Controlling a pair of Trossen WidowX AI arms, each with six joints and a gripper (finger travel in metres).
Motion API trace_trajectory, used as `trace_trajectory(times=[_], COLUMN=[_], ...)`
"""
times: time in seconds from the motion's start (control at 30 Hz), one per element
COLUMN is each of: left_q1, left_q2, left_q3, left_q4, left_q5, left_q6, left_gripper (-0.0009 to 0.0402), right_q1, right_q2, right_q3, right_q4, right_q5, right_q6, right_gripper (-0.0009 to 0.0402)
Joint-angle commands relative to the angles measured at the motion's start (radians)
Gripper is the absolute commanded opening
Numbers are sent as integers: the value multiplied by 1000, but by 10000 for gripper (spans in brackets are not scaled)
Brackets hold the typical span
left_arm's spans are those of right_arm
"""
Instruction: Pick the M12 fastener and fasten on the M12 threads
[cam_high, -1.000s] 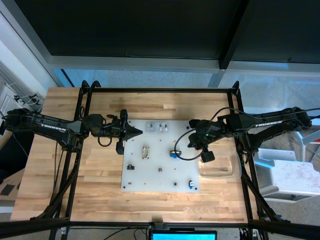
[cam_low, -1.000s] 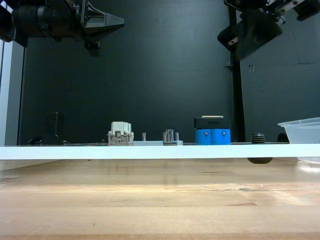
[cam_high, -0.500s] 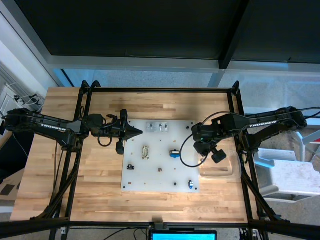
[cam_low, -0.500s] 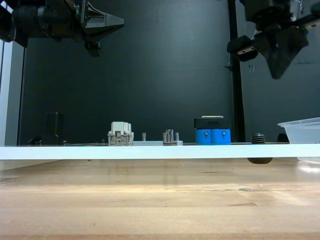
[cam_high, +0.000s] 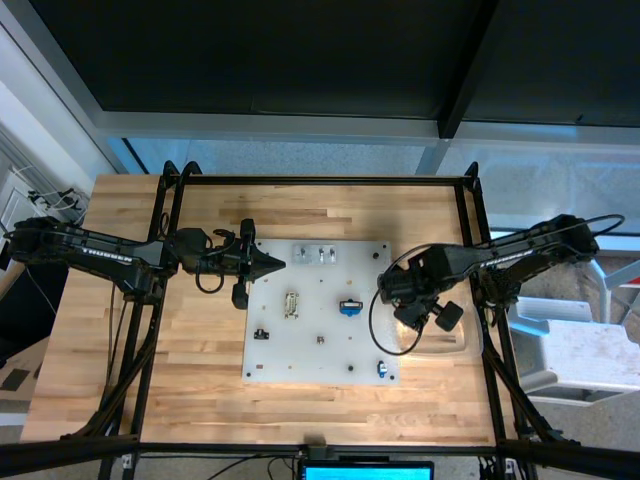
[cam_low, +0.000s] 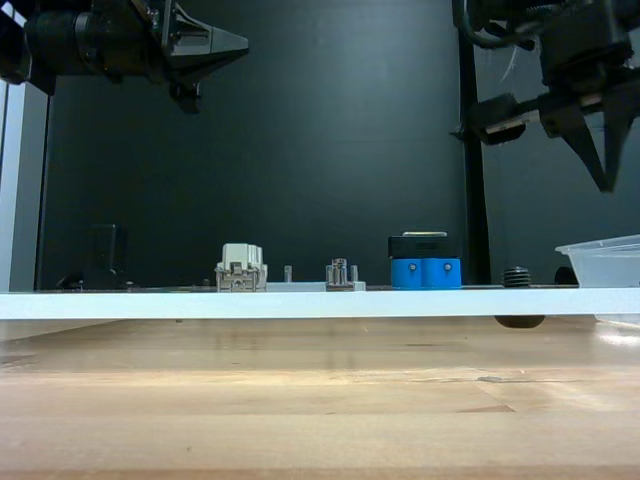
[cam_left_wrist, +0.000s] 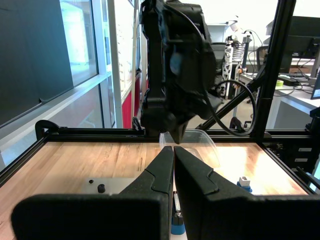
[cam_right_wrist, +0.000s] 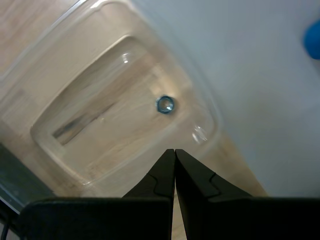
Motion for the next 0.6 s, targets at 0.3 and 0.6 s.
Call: trace_trajectory(times=[0.3,0.6], left_q1=[0,0], left_q2=[0,0], left_q3=[0,0], left_q4=[0,0], left_q5=[0,0], left_q6=[0,0], left_gripper=[0,0], right_q1=[18,34], right_q2=[61,83], right_q3=[-8,-53], right_q4=[33,114], right_q5=[27,29], right_q6=[-78,-77], right_gripper=[56,126])
